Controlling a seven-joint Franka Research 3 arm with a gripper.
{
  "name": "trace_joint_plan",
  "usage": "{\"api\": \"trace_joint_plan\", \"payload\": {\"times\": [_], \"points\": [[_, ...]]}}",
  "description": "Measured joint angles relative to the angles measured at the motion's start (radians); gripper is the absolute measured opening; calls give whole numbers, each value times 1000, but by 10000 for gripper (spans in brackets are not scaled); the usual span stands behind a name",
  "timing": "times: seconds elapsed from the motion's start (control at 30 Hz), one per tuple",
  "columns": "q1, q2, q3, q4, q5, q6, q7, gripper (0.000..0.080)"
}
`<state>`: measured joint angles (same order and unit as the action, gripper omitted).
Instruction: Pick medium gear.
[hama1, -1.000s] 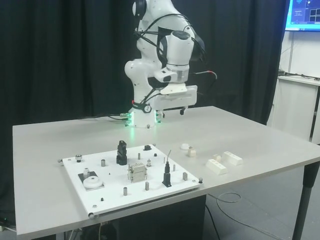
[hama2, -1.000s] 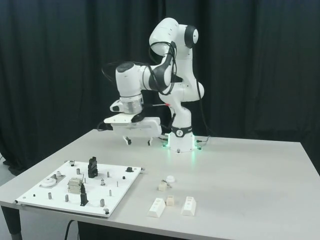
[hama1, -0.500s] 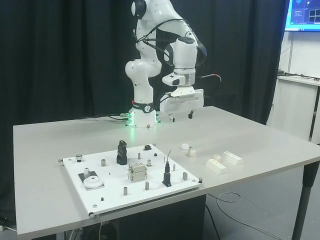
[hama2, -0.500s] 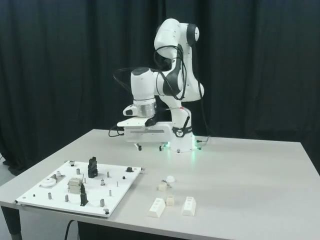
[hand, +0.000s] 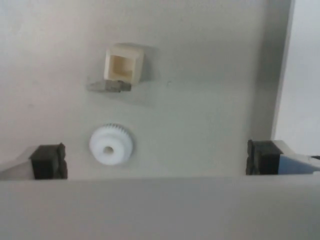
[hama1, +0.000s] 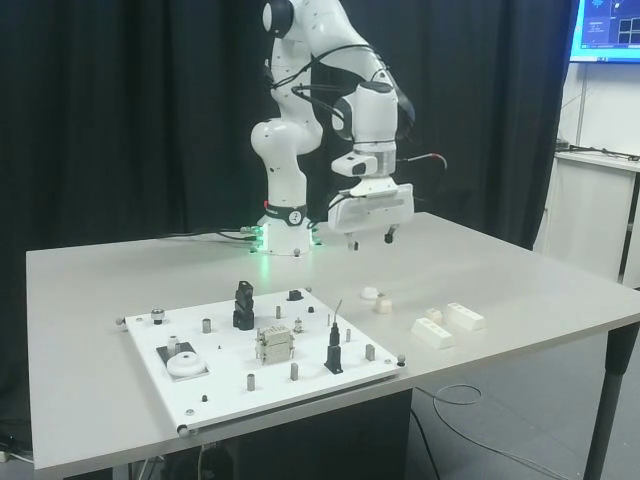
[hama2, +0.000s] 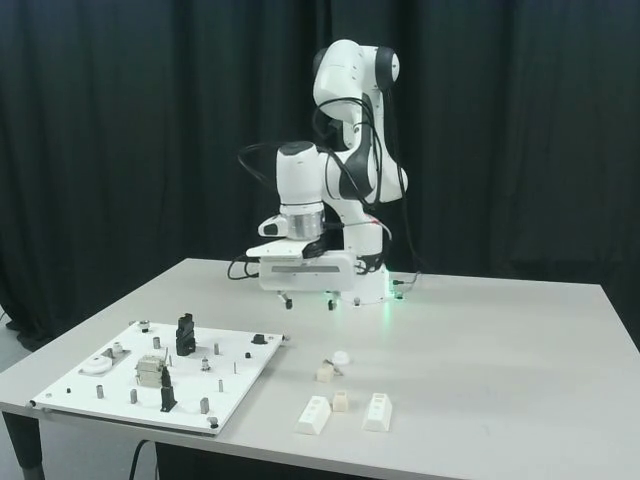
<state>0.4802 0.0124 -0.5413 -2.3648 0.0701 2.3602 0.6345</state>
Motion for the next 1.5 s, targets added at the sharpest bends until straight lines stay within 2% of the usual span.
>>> {"api": "trace_joint_plan", "payload": {"times": [0.27,0.57,0.77,1.5], "points": [[19,20,1,-19,0,61,21,800],[32,82,2,-21,0,115,50,800],[36,114,9,-27,2,128,59,800],[37,123,76,-113,16,158,134,800]]}}
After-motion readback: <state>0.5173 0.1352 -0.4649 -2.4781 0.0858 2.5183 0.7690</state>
